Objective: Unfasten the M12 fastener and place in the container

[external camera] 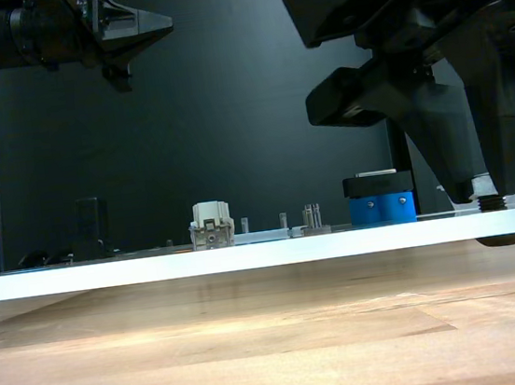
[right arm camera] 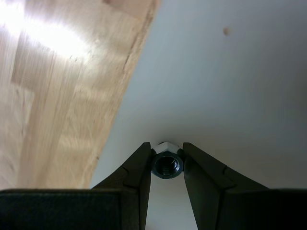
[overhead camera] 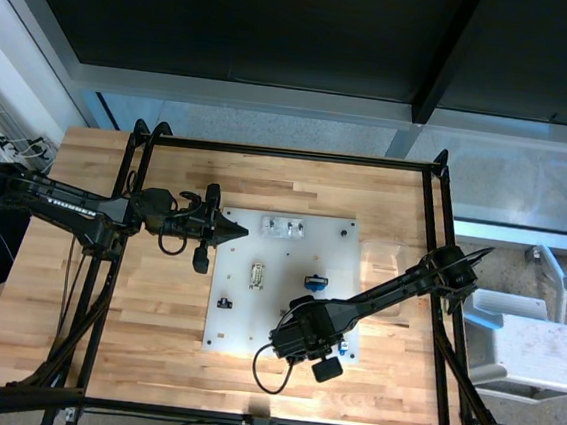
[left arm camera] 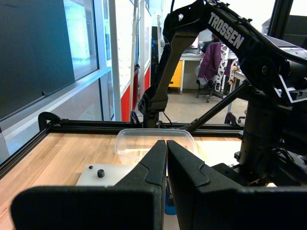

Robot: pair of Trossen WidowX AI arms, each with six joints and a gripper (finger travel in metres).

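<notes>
My right gripper [right arm camera: 166,146] is shut on the small silver M12 nut [right arm camera: 166,163], one finger on each side, just over the white board [overhead camera: 238,324] near its near right edge. In the low view the right gripper [external camera: 489,190] points straight down and the black ribbed stud [external camera: 492,204] shows its ribs right under the fingertips. I cannot tell whether the nut still sits on its stud. The right gripper [overhead camera: 296,339] hides the nut from above. The clear container [overhead camera: 383,272] lies right of the board and looks empty [left arm camera: 153,141]. My left gripper [overhead camera: 232,230] hovers shut at the board's far left.
A blue block [overhead camera: 315,282] and a beige connector [overhead camera: 256,274] stand mid-board, with small silver posts [external camera: 312,216] between them in the low view. The black frame rail [overhead camera: 439,248] runs along the table's right side, past the container.
</notes>
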